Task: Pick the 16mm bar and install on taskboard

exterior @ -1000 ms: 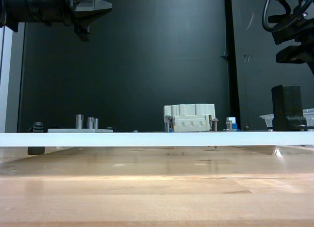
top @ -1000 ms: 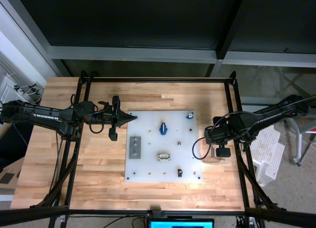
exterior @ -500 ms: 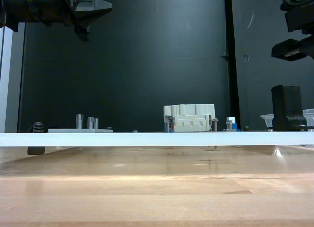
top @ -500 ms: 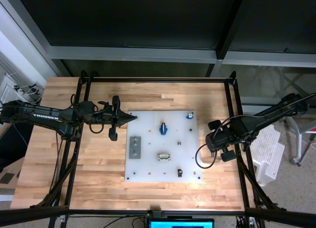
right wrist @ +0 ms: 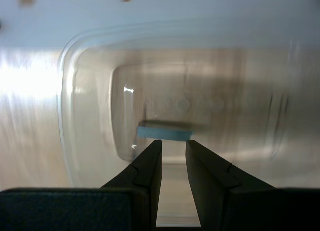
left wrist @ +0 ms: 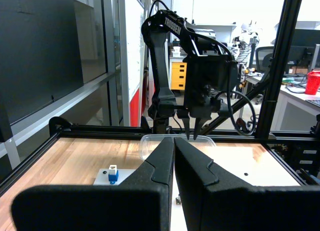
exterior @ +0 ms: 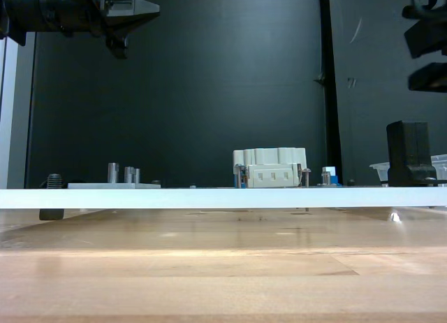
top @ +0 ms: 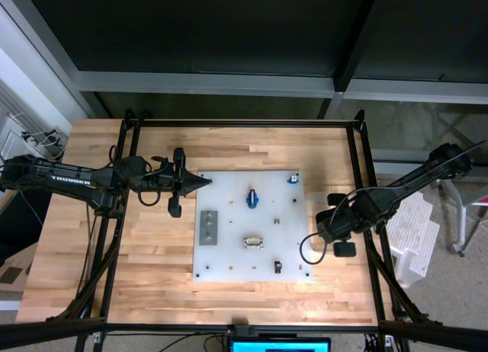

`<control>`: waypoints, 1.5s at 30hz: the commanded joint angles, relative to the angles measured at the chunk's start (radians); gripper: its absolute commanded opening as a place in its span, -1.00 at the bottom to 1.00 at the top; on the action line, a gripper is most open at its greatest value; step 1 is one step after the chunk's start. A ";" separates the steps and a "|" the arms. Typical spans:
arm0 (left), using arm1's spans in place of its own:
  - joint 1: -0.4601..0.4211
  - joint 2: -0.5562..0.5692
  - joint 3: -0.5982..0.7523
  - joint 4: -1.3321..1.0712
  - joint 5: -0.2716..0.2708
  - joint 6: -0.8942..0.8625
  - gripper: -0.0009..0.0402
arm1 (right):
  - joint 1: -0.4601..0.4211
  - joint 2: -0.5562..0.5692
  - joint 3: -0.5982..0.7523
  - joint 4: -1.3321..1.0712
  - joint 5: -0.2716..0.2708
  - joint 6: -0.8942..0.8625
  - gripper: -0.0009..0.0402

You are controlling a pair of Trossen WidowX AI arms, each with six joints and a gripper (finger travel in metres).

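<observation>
Jaws clenched, left gripper (top: 206,182) by taskboard (top: 229,215) — right gripper (right wrist: 173,147), parted, shifted nearer above 16mm bar (right wrist: 164,132) in tray (right wrist: 67,116).

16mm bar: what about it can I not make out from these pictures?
Right wrist view: a blurred bluish piece lies in the clear tray below the open right tool; whether it is the bar cannot be told.
High view: the tray's contents are too small.
Low view: a black block hides most of the tray.
The shut left tool hangs over the board's left edge, holding nothing.
</observation>
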 commanded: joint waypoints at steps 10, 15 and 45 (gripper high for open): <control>0.000 0.000 0.000 -0.001 0.000 0.000 -0.96 | 0.014 0.070 0.000 0.052 0.002 0.726 -0.53; 0.000 0.000 0.000 0.000 0.000 0.000 -0.96 | 0.021 0.103 0.000 0.053 -0.024 0.951 -0.38; 0.000 0.000 0.000 0.000 0.000 0.000 -0.96 | 0.045 0.139 -0.090 0.138 -0.046 1.469 -0.12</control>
